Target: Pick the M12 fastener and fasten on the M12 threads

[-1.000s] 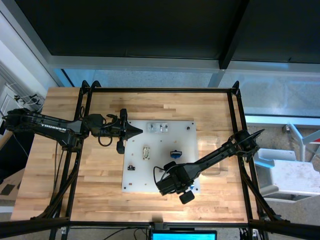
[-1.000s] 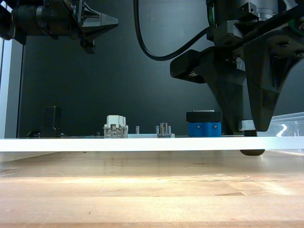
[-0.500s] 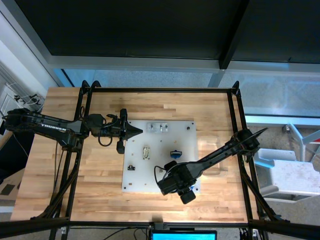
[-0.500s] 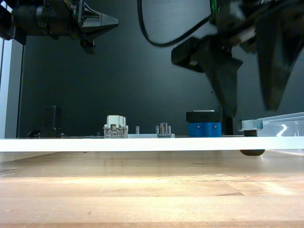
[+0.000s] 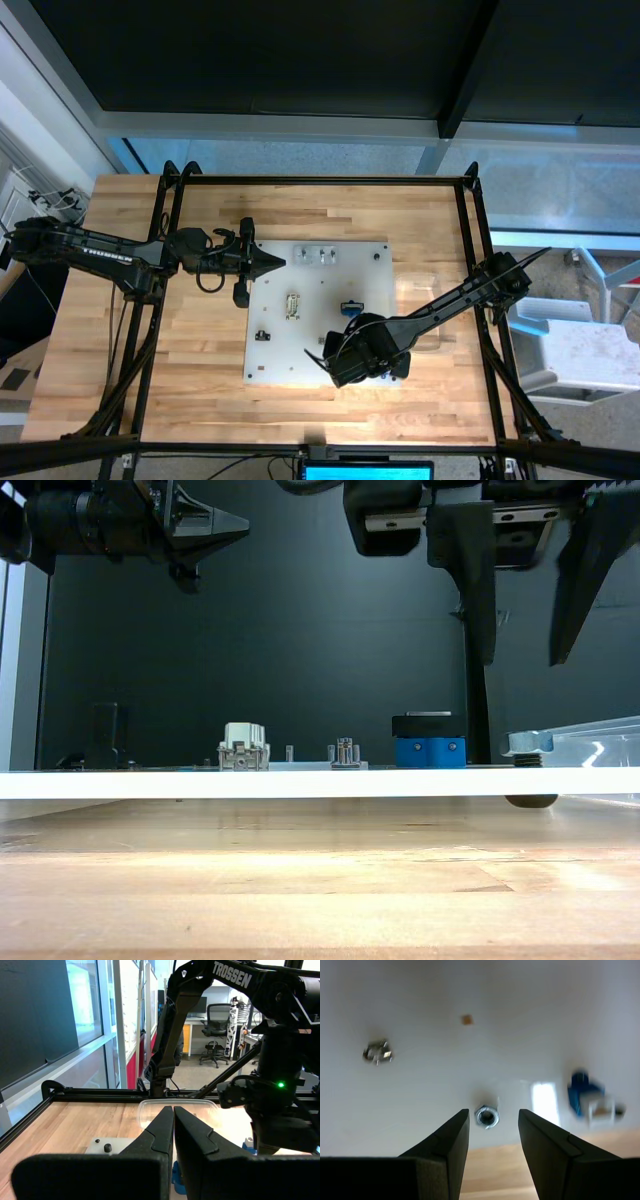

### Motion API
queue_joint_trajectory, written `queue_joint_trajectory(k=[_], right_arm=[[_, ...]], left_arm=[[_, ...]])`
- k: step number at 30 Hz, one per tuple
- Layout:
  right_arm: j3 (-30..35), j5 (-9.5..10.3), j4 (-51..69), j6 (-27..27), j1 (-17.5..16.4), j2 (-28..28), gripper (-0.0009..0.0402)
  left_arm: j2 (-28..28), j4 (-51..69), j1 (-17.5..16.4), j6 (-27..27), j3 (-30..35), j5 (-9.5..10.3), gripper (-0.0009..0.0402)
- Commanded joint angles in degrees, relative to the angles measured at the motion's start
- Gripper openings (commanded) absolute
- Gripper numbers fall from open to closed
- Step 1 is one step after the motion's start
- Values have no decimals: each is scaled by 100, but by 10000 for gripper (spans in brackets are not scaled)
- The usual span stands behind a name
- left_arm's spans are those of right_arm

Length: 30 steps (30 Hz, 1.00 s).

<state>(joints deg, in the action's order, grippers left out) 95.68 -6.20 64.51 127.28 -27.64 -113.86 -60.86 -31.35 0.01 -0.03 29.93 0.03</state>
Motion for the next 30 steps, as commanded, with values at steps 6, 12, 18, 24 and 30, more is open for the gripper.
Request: queue_joint_trajectory(k=[6, 12, 18, 24, 30], right_arm=[[2, -138, 160, -2133, -2, -2, 126], [-4, -142, 293, -4553, -13, -4, 126], [-9, -133, 337, -6557, -11, 0, 126], [-4, -129, 293, -9132, -15, 0, 126], [-7, -125, 201, -10056, -15, 0, 125]], left_arm=[[0, -2, 0, 0, 2, 0, 0], [0, -2, 0, 0, 2, 0, 0], [0, 0, 0, 0, 2, 0, 0], [0, -2, -2, 0, 2, 0, 0], [0, -2, -2, 0, 2, 0, 0]])
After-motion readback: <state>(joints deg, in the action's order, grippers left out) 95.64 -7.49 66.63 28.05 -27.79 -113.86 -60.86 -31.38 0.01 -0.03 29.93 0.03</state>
